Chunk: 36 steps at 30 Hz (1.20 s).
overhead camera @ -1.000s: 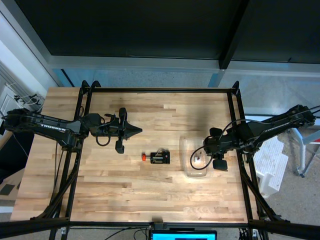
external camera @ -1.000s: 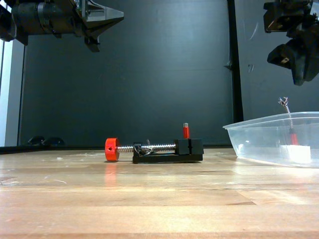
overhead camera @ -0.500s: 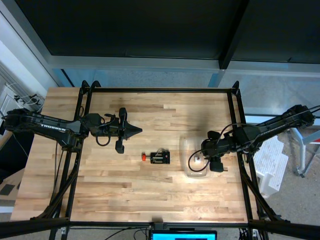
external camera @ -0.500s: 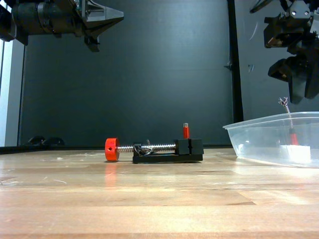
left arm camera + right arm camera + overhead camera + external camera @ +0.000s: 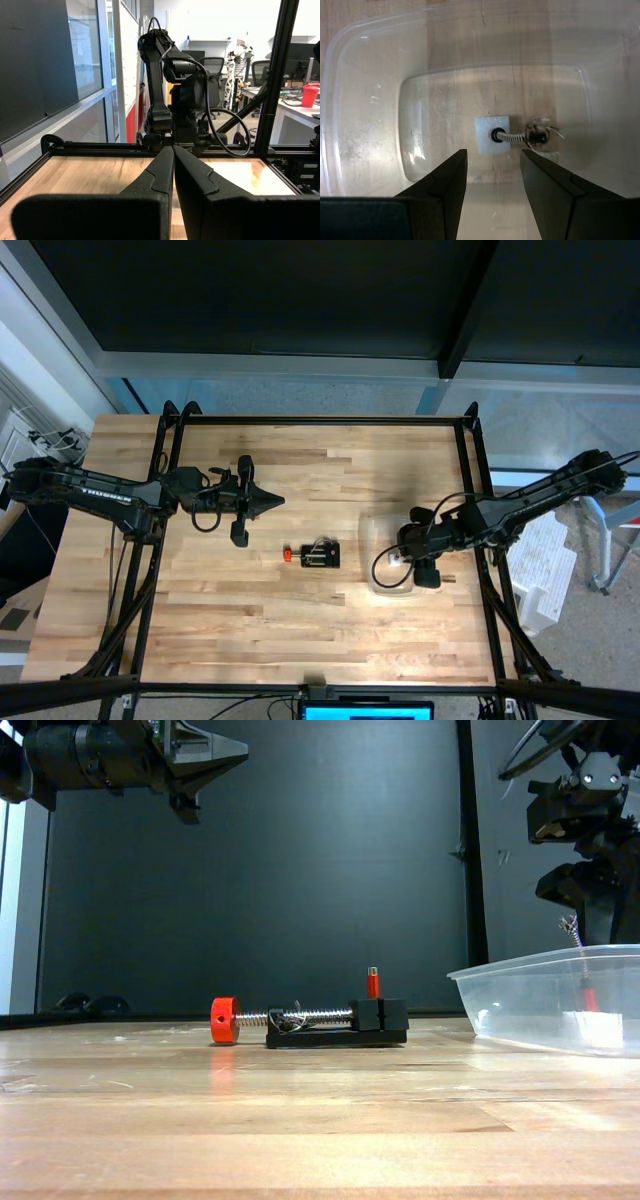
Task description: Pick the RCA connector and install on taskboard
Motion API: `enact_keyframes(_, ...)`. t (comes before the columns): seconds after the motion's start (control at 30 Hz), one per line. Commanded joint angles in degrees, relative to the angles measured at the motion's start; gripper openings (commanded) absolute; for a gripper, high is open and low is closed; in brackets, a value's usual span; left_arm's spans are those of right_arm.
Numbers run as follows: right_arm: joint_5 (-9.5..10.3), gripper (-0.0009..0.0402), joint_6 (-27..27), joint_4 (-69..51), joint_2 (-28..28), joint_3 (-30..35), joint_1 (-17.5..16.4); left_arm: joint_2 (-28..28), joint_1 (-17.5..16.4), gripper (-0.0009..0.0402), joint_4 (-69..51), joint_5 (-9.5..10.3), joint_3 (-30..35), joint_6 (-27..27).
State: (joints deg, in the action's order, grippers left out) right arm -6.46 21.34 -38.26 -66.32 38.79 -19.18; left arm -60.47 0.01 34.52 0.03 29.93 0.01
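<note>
The RCA connector (image 5: 517, 136) stands plugged into a small white foam block (image 5: 492, 134) inside the clear plastic tray (image 5: 350, 100); its red body (image 5: 587, 995) and frayed wire show through the tray wall. My right gripper (image 5: 493, 152) hangs open just above the tray, fingers on either side of the foam block, touching nothing. The taskboard (image 5: 320, 555), a small black block with a red knob (image 5: 225, 1019), lies at the table's middle, left of the tray. My left gripper (image 5: 272, 501) is shut and empty, held high over the table's left half.
The clear tray (image 5: 372, 585) sits right of centre on the wooden table. A black frame (image 5: 320, 421) runs around the table edges. A short red pin (image 5: 372, 982) stands up from the taskboard.
My right gripper has come down toward the tray and shifted a little left. The left arm, taskboard and connector have not moved.
</note>
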Motion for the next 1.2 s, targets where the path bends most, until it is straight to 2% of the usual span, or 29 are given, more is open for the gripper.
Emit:
enact_keyframes(0.03,-0.44,0.0146,-0.20,0.92,-1.03,-0.13,-0.07,-0.02,0.00,0.0000,0.00,0.00,0.02,0.00)
enact_keyframes(0.1,-1.64,0.0146,-0.24,1.11,-1.68,-0.13,-0.11,-0.02,0.00,0.0000,0.00,0.00,0.02,0.00)
enact_keyframes(1.2,-2.03,0.0144,-1.27,7.37,-9.22,-0.83,-0.22,-0.02,0.00,0.0000,0.00,0.00,0.02,0.00)
